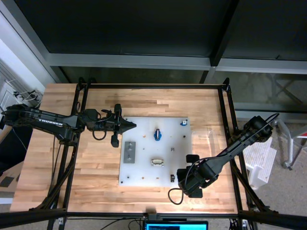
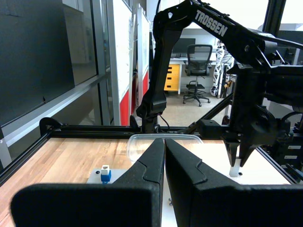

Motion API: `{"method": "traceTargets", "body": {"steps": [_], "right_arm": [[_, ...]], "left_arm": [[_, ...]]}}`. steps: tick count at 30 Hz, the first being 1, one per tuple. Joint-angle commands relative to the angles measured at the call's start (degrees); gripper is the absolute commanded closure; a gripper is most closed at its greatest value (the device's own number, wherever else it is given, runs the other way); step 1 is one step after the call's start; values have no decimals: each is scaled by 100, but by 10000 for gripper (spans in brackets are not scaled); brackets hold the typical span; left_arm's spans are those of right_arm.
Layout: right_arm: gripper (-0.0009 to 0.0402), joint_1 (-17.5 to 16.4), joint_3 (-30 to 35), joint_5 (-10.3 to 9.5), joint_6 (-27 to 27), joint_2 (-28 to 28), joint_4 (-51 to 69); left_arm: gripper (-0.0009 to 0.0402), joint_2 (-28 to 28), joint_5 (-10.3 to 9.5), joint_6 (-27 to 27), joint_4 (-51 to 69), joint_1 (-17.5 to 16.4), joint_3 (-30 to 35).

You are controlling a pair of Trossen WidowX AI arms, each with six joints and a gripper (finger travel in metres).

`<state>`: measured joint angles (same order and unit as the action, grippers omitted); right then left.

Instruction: Pick the 16mm bar and install on taskboard

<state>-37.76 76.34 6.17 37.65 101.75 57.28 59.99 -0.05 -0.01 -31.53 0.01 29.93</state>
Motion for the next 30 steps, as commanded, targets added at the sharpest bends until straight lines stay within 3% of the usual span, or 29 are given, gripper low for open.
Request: {"method": "traceTargets", "body": {"steps": [1,30], "right_arm": [[368,-2,0,-15,0,63,-74],[368,0,-13,-13,4,146,-118]], "left_arm": [[393,2,2,0,-2,0,2],[393,2,2,0,0,0,2]]}}
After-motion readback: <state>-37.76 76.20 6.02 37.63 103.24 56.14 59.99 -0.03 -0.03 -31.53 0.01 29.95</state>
